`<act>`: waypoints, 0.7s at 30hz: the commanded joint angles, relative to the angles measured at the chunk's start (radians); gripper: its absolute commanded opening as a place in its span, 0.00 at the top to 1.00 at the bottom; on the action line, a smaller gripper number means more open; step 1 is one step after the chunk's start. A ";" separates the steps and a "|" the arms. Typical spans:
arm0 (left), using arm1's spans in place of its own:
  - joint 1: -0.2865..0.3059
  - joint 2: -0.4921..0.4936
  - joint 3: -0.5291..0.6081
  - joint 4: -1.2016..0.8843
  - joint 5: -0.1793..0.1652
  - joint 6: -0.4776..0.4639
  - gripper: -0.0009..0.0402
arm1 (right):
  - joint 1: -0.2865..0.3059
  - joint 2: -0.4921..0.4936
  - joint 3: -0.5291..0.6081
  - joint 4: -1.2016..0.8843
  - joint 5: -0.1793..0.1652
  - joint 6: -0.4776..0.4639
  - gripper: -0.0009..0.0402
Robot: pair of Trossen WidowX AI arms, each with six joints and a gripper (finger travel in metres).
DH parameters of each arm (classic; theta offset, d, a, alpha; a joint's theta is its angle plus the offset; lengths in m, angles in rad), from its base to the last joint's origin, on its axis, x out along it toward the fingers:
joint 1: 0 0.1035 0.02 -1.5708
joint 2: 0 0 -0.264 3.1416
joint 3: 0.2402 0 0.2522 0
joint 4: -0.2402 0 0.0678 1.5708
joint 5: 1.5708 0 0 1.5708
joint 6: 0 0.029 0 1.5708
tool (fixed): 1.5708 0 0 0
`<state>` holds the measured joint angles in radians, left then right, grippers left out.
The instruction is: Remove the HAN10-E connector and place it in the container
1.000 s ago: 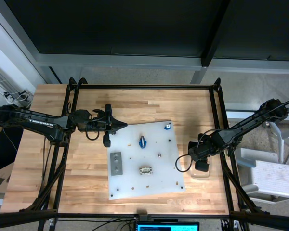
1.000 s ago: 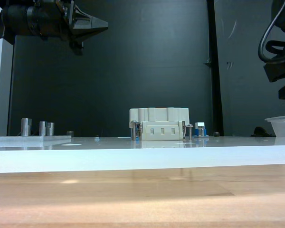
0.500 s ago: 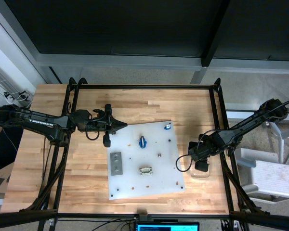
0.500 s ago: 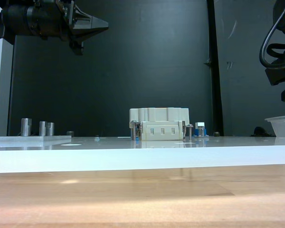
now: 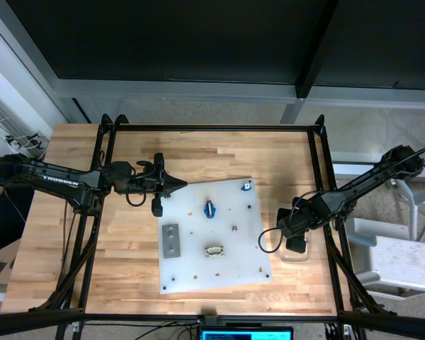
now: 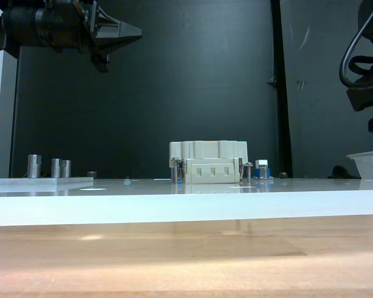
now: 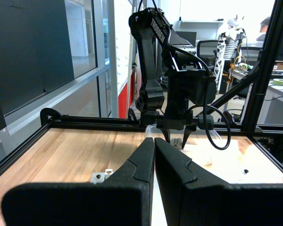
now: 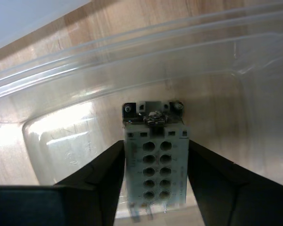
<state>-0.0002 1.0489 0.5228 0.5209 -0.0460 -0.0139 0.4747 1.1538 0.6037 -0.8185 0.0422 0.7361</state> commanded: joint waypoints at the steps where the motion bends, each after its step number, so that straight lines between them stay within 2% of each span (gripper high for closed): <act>1: 0.000 0.000 0.000 0.000 0.000 0.000 0.98 | 0.002 0.000 0.000 0.000 0.018 0.007 0.44; 9: 0.000 0.000 0.000 0.000 0.000 0.000 0.98 | 0.004 0.000 0.002 -0.002 0.018 0.015 0.31; 14: 0.000 0.000 0.000 0.000 0.000 0.000 0.98 | 0.006 -0.002 0.021 -0.027 0.022 0.016 0.30; 17: 0.000 0.000 0.000 0.000 0.000 0.000 0.98 | 0.006 -0.007 0.052 -0.077 0.045 0.015 0.30; 21: 0.000 0.000 0.000 0.000 0.000 0.000 0.98 | 0.006 -0.022 0.092 -0.121 0.044 0.016 0.30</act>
<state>-0.0002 1.0489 0.5224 0.5209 -0.0460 -0.0139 0.4805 1.1378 0.6834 -0.9291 0.0864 0.7528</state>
